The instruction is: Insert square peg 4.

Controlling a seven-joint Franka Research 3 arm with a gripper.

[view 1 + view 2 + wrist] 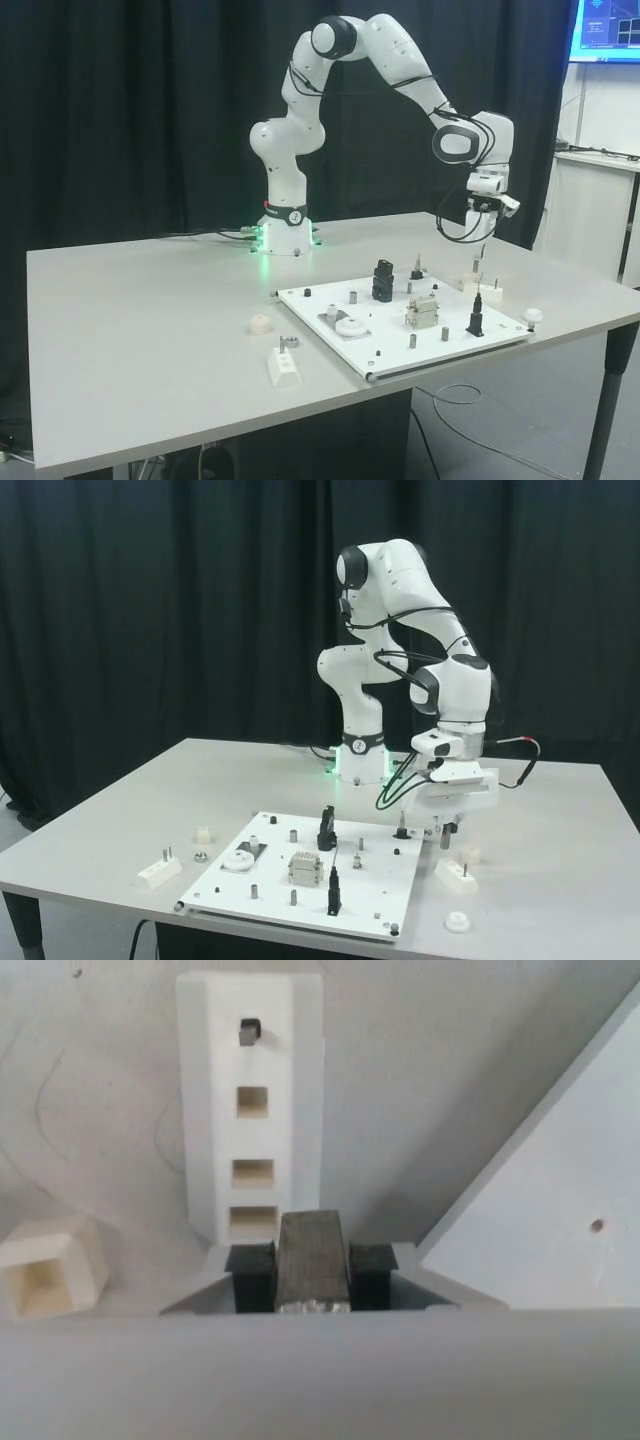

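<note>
Pincer [312,1275] clenched on grey square peg [312,1258] (upright); white holed block [252,1110] below, not touching.

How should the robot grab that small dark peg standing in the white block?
Probably by its exposed top end, coming straight down from above. The small dark peg stands upright in the end hole of the white block, so only its tip is free. The fingers would close on two opposite sides of that tip.

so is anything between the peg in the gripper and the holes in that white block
Nothing visible is. In the wrist view the grey square peg, clamped in the gripper, hangs above the white block; the three holes nearest it look empty. The farthest hole already holds something dark.
</note>
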